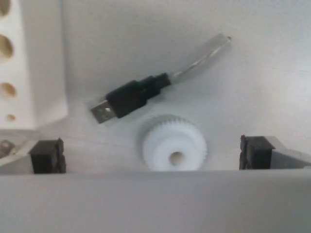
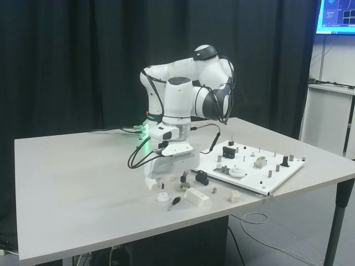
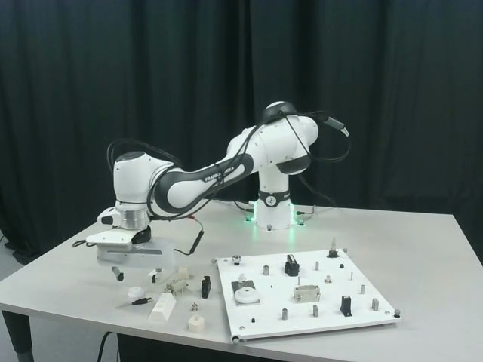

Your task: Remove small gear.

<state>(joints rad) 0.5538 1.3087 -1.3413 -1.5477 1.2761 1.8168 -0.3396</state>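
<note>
The gripper [image 1: 151, 154] hangs over the table [image 1: 262, 73] with fingers [image 1: 47, 156] spread apart, the small gear [image 1: 174, 144] lying freed between them beside a USB plug [image 1: 127, 98].

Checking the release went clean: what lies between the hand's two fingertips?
In the wrist view the small white gear lies on the table between the open hand fingertips, touching neither. The black USB plug lies just beyond.
</note>
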